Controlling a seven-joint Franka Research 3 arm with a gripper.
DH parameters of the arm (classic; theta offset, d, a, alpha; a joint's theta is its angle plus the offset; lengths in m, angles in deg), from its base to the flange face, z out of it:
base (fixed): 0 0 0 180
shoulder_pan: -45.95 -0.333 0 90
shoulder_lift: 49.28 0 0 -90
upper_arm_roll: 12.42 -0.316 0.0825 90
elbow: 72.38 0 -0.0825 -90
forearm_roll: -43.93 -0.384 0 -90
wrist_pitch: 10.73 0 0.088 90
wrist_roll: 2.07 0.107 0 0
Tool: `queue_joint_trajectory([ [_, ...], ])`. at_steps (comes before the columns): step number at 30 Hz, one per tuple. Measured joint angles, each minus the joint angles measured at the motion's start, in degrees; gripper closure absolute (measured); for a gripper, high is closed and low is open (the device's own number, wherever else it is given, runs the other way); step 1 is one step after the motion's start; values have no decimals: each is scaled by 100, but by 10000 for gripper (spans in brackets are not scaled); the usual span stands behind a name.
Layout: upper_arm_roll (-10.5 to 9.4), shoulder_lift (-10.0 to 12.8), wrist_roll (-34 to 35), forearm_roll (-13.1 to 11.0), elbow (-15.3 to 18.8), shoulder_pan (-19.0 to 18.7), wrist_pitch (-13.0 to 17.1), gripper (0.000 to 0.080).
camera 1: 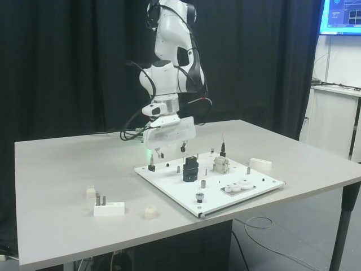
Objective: Pick square peg 3.
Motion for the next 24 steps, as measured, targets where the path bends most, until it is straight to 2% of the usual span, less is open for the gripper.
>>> queue_joint_trajectory([
  [18,108,-91,60,74,-155,0,-250,3],
  [24,119,-127,300,262,-181,0,-252,3],
])
